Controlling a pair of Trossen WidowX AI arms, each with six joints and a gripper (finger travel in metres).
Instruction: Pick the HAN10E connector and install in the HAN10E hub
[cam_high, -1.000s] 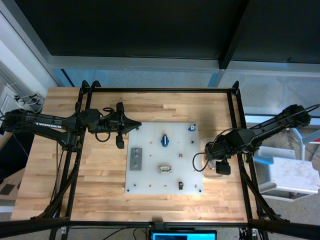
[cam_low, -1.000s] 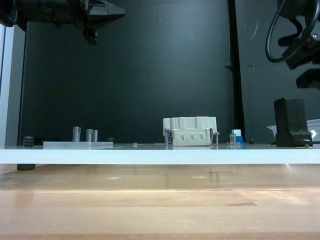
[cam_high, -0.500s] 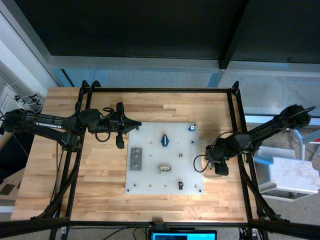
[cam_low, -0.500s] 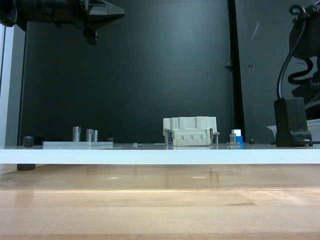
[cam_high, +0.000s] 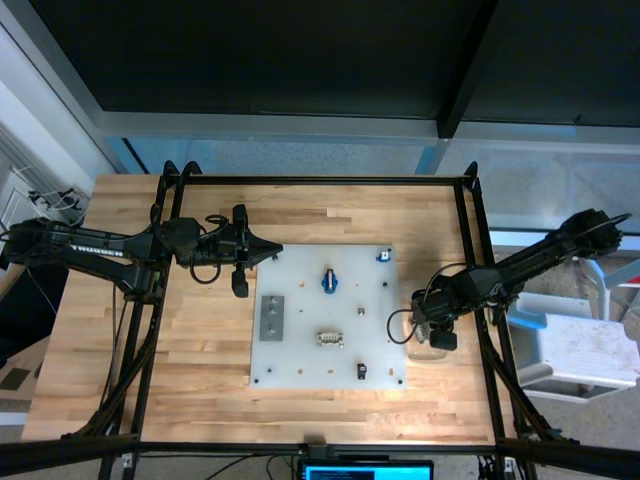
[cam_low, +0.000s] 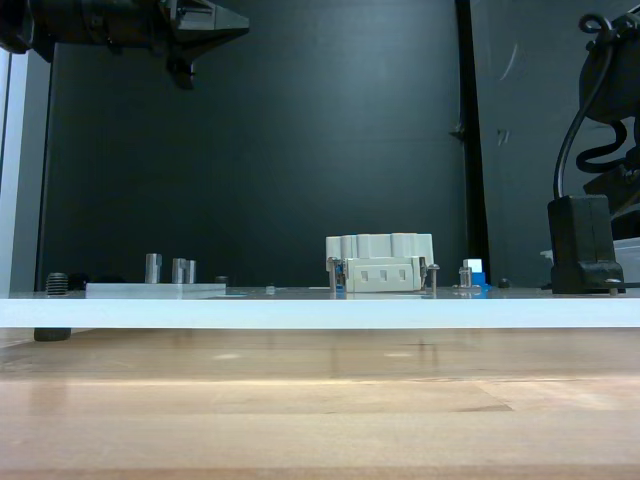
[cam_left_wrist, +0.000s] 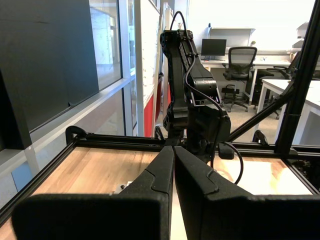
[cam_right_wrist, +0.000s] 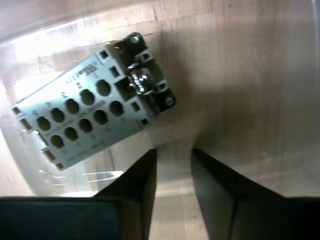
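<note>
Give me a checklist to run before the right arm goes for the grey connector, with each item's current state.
1. Connector visible to the right wrist camera, pin holes facing up: ok.
2. Right gripper open: ok, its fingers stand apart.
3. Connector between the fingers: not ok. It lies beyond the fingertips and skewed to them.
4. Hub on the white board unobstructed: ok, nothing sits on or over it.
5. Left gripper out of the way: ok. It is shut and held high near the board's far left corner.
</note>
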